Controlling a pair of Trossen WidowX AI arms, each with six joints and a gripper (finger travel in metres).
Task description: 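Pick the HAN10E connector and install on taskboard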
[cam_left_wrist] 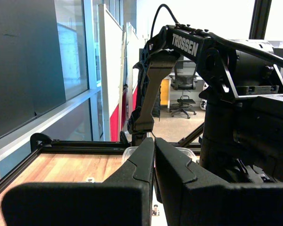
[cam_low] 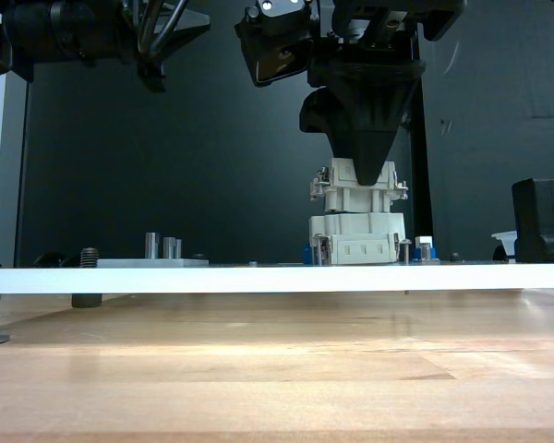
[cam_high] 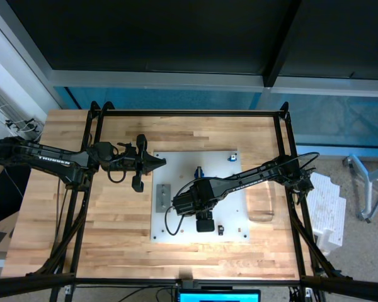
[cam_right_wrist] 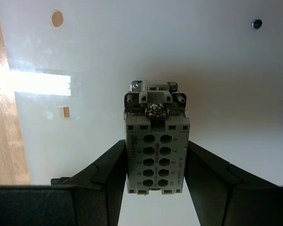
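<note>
The pale grey-beige HAN10E connector (cam_right_wrist: 154, 157) sits between the fingers of my right gripper (cam_right_wrist: 154, 149), which is shut on it with the pin holes facing the camera. In the low view the connector (cam_low: 359, 192) rests upright on a matching pale housing (cam_low: 357, 239) fixed to the white taskboard (cam_low: 258, 277), and the right gripper (cam_low: 361, 175) points straight down onto it. From above, the right gripper (cam_high: 205, 220) hangs over the near part of the taskboard (cam_high: 176, 229). My left gripper (cam_high: 156, 162) is parked beyond the board's left edge, shut and empty (cam_left_wrist: 154, 157).
On the board are a grey rectangle (cam_high: 162, 197), a blue part (cam_high: 200, 170), a small blue piece (cam_high: 232, 156) and a small black part (cam_high: 220, 229). A clear container (cam_high: 261, 207) stands to the board's right. Black frame posts ring the table.
</note>
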